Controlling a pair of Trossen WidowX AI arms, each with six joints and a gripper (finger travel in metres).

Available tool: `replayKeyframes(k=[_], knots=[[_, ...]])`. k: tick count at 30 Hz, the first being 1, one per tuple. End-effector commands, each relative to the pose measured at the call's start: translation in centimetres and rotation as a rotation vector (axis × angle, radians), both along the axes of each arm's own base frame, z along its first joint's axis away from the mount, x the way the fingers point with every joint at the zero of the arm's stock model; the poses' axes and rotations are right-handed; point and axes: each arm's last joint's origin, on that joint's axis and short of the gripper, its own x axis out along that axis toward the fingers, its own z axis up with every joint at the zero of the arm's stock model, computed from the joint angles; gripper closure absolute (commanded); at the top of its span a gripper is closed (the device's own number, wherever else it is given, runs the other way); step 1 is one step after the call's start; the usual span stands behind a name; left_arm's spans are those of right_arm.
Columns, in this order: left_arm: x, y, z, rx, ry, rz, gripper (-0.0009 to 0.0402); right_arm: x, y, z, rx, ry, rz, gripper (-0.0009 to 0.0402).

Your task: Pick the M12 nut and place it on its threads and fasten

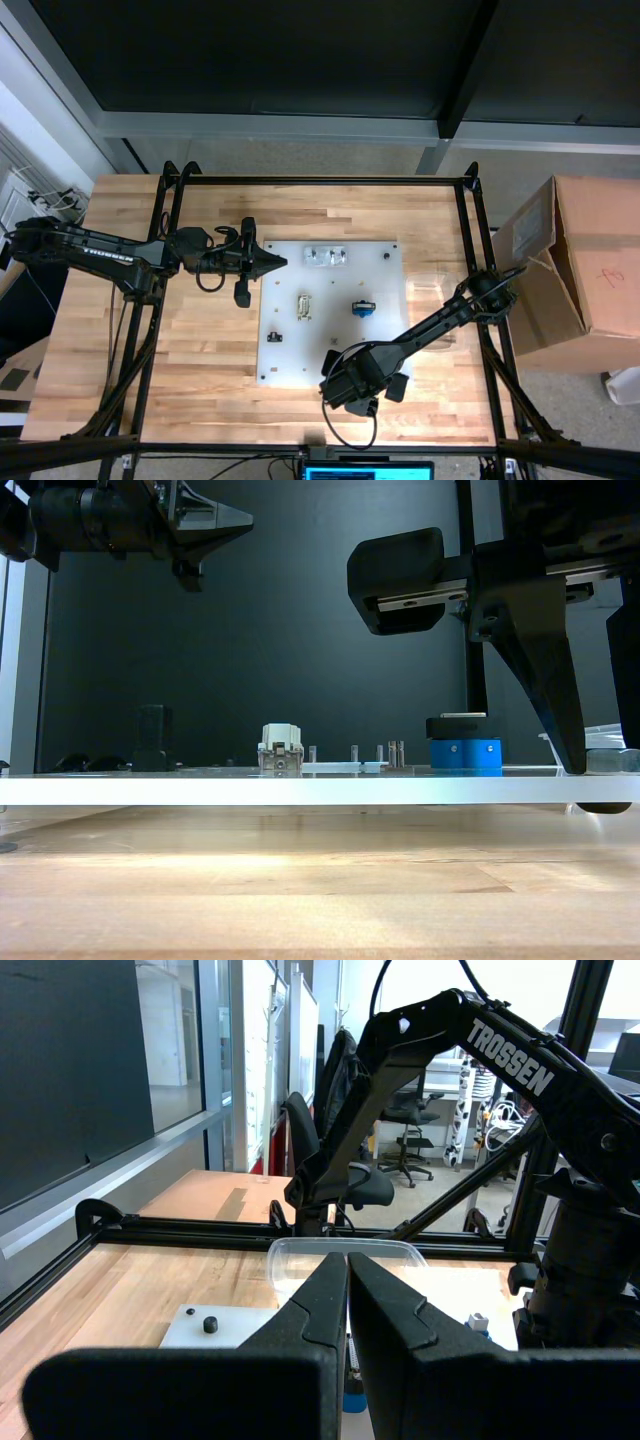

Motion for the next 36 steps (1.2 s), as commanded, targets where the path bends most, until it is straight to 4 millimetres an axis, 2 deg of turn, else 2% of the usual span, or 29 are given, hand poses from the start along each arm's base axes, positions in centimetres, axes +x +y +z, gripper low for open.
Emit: replayKeyframes(k=[1,9,20,36], knots=[[0.00,0.00,0.01,0.000,0.000,0.000,0.0393,0.05,-0.03,-0.21,0.003,-0.005,-0.029,0.0384],[0.00,0.00,0.01,0.000,0.000,0.000,0.0393,0.00,-0.21,-0.48,0.003,0.004,-0.141,0.0384],[0.00,0.00,0.01,0.000,0.000,0.000,0.0393,0.03,-0.26,-0.49,0.014,0.012,-0.434,0.0384],[0.00,0.00,0.01,0.000,0.000,0.000,0.0393,0.05,-0.23,-0.49,0.026,0.015,-0.688,0.0384]])
